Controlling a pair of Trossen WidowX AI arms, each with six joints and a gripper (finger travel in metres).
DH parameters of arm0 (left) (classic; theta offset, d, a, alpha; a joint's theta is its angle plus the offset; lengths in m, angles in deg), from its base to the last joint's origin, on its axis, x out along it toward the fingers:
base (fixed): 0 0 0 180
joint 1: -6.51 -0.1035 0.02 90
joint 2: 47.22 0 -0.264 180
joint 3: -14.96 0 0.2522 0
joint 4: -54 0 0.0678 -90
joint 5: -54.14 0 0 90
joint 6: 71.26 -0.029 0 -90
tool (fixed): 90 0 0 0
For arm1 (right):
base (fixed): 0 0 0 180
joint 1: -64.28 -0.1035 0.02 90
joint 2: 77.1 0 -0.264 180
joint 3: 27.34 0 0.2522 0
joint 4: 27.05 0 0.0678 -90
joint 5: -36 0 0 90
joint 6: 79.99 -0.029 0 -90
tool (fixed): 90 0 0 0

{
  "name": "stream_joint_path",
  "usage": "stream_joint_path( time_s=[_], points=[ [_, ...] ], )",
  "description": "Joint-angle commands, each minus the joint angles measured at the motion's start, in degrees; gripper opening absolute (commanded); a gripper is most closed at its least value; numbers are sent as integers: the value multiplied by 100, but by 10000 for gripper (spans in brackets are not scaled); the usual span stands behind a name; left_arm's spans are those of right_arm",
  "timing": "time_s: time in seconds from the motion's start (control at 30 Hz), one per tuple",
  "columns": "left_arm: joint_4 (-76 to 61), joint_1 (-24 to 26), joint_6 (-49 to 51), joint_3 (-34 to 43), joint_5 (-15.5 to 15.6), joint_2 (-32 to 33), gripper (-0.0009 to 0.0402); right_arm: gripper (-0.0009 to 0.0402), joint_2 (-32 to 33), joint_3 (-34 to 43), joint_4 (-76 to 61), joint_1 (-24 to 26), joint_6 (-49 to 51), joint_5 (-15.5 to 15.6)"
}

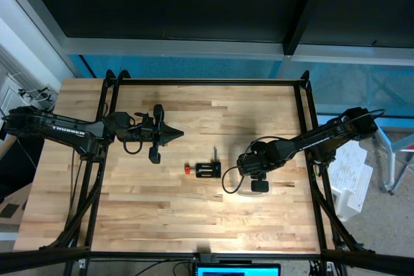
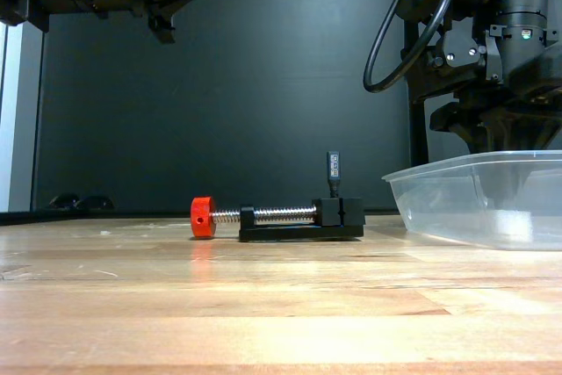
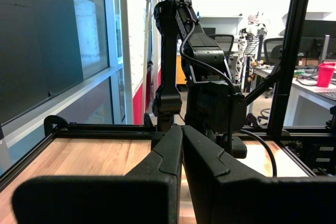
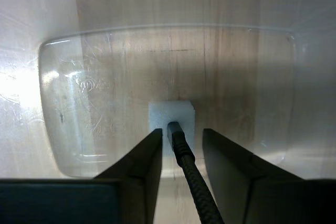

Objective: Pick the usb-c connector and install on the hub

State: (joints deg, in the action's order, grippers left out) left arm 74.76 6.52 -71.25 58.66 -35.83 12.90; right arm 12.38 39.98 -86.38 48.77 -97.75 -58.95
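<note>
Now, at the picking step, the right claw [image 4: 180,130] hangs open in a clear tub [image 4: 58,77], straddling the usb-c connector [image 4: 177,139] standing in its foam block [image 4: 159,112], so closing and lifting straight seems next; the left claw [image 3: 182,129] hovers closed, high over the bench's [image 1: 162,211] left.

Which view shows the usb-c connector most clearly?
Right wrist view: the connector stands in a foam block in the bin, inside the open right gripper. High view: hidden below that gripper. Low view: only the foam. Left wrist view: nothing. Left gripper, shut, hovers left, away.
</note>
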Motion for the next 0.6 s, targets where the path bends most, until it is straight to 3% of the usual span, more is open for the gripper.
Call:
stream_joint_path(
  time_s=[0.03,0.23,0.6],
  points=[
    [0,-2,0,2,0,0,0,54,0,2,-7,-2,0,2],
    [0,0,0,2,-2,0,0,-3,0,2,-15,-2,4,4],
    [0,0,0,2,-2,0,0,1,-166,151,-214,-2,0,61]
  ],
)
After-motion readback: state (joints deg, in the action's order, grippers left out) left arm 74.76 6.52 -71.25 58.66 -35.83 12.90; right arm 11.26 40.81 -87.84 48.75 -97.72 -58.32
